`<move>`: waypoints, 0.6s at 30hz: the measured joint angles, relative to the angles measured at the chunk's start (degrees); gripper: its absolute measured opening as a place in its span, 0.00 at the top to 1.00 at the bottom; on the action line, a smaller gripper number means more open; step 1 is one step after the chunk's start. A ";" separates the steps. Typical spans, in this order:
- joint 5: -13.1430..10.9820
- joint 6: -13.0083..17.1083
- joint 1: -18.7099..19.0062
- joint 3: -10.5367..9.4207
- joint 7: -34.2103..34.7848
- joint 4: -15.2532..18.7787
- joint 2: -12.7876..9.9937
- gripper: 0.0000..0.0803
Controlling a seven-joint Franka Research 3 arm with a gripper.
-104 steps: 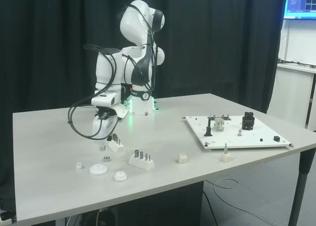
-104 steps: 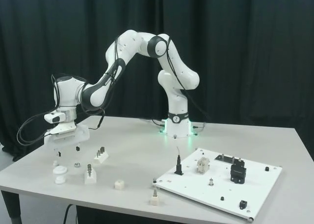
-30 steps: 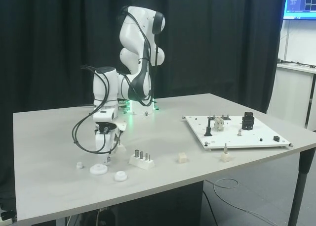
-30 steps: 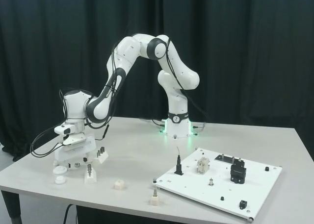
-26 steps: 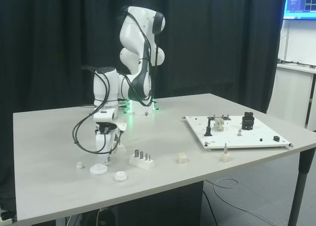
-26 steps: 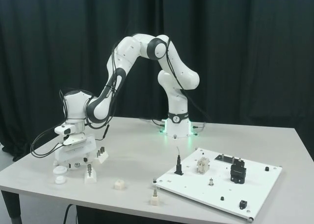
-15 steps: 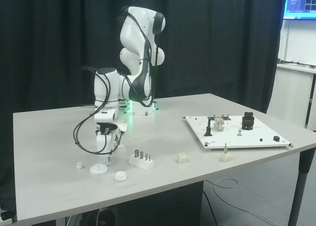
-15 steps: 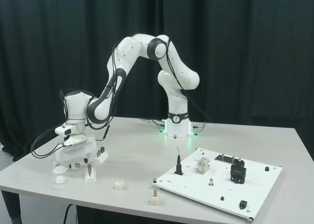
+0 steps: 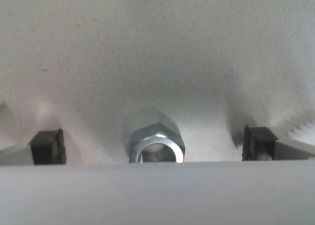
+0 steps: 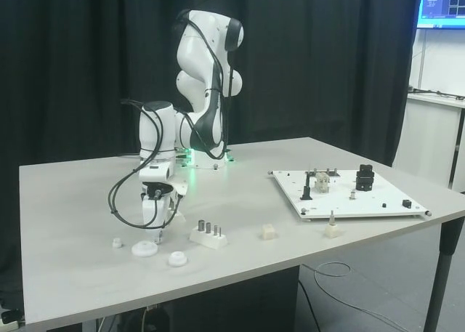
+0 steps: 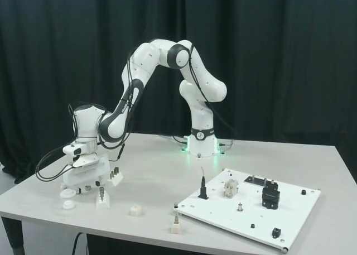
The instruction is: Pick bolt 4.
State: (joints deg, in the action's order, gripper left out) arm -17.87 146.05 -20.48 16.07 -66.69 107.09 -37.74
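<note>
Grey table (image 9: 157, 48) bears bolt 4 (image 9: 155, 142) upright, axis vertical, between the gripper's (image 9: 153, 148) spread fingers (image 9: 47, 147).

A black curtain (image 11: 290, 59) hangs behind the grey table (image 10: 80, 201) in both room views. In the first room view, a lit monitor (image 10: 441, 5) is mounted at upper right above a white cabinet (image 10: 434, 132).
</note>
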 joint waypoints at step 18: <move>0.00 -0.04 0.00 0.08 0.38 -0.15 -0.10 0.00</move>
State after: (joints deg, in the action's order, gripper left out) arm -17.87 146.00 -20.48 16.16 -66.31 106.94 -37.84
